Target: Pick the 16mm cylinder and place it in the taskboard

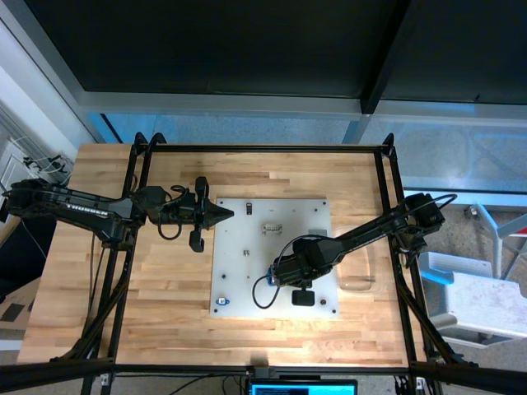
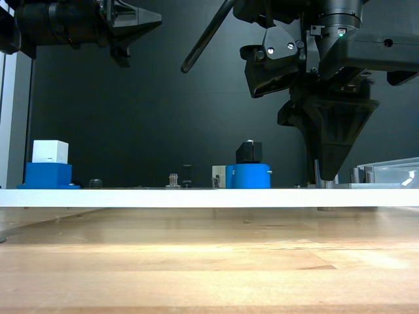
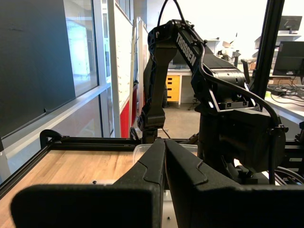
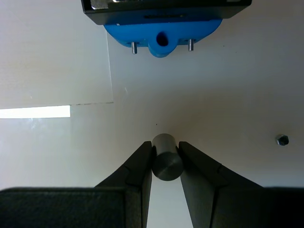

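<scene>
Matt metal 16mm cylinder (image 4: 167, 161), smooth white taskboard (image 4: 237, 85), grainy wood table (image 1: 165, 313).

table (image 1: 156, 288): board (image 1: 247, 284) on its middle | tray (image 1: 360, 278): on table, just right of board | left gripper (image 1: 224, 212): high over board's far-left corner, fingers together | right gripper (image 4: 165, 145): low over board's near-middle, pinching peg (image 4: 167, 165)
</scene>
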Controlling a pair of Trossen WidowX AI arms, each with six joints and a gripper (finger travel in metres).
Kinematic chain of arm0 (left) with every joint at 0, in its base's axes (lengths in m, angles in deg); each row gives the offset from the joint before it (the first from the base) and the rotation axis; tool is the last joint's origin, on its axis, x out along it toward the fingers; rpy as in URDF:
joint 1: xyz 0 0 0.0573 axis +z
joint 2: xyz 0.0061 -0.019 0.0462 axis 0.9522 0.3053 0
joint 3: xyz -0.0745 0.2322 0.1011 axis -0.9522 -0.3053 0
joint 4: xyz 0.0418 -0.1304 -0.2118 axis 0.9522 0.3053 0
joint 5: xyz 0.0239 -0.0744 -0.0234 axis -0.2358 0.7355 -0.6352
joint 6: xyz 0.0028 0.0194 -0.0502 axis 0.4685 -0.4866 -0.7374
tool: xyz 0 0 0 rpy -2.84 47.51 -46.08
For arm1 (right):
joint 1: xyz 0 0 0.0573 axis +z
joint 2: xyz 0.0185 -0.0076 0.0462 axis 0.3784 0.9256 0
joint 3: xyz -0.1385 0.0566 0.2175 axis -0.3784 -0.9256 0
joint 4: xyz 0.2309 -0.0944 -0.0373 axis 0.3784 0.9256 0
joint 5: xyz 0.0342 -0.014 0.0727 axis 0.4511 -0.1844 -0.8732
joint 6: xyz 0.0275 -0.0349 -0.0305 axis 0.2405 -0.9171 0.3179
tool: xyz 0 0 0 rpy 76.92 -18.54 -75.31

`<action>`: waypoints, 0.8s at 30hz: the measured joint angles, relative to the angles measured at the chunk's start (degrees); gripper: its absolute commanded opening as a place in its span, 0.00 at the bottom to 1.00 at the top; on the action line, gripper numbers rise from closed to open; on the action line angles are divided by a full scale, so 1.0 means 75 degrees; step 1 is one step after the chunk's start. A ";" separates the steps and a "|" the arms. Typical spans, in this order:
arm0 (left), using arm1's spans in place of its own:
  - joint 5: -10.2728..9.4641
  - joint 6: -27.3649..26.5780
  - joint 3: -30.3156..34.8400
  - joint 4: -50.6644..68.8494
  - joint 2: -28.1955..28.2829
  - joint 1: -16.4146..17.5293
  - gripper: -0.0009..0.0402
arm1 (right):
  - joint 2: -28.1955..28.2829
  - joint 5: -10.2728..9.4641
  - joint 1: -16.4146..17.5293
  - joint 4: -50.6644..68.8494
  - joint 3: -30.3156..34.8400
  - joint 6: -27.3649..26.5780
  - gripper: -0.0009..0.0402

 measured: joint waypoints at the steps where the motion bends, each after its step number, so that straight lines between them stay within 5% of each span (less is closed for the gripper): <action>1: -0.0003 0.0000 0.0000 0.0003 0.0000 0.0000 0.02 | 0.0000 -0.0003 0.0003 0.0003 0.0000 0.0000 0.26; 11: 0.0000 0.0000 -0.0003 0.0000 0.0000 0.0000 0.02 | -0.0085 -0.0108 0.0044 0.0055 0.0000 0.0009 0.48; 24: 0.0000 0.0000 -0.0003 0.0003 0.0000 0.0000 0.02 | -0.0402 0.0020 0.0058 0.0286 0.0000 0.0006 0.55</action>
